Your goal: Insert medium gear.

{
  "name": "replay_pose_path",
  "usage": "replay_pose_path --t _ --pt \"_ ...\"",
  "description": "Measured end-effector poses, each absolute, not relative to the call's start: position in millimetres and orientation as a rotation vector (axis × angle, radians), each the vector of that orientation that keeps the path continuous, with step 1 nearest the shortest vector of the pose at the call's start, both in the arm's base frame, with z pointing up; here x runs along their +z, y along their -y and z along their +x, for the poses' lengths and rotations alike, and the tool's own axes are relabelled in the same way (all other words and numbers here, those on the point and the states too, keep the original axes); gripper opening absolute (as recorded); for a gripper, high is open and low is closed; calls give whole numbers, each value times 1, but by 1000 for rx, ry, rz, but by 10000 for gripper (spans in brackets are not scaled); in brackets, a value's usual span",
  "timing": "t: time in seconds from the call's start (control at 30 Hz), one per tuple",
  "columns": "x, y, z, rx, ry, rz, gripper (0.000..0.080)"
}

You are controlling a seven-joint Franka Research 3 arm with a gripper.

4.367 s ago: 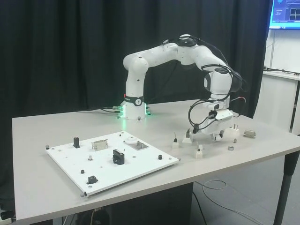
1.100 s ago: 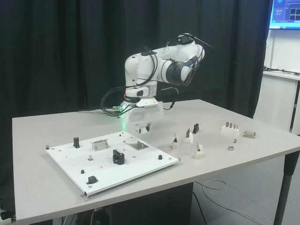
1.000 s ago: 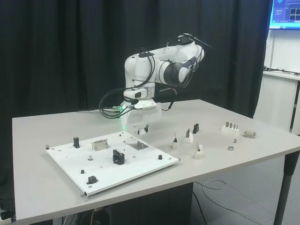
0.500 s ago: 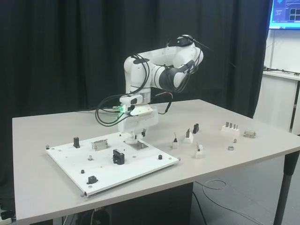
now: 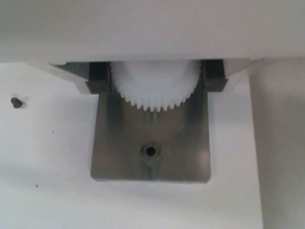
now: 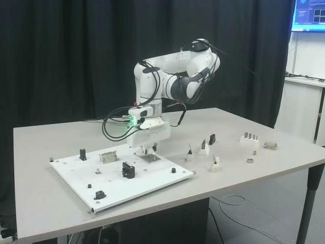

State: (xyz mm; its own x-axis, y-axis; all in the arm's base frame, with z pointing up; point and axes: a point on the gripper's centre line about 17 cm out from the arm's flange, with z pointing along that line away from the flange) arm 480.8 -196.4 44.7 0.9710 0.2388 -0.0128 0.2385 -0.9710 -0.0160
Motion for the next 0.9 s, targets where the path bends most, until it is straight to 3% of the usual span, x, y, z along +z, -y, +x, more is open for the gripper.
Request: replay_pose_path --t 0.9 --pt "36 196 490 3 410 -3106 398"
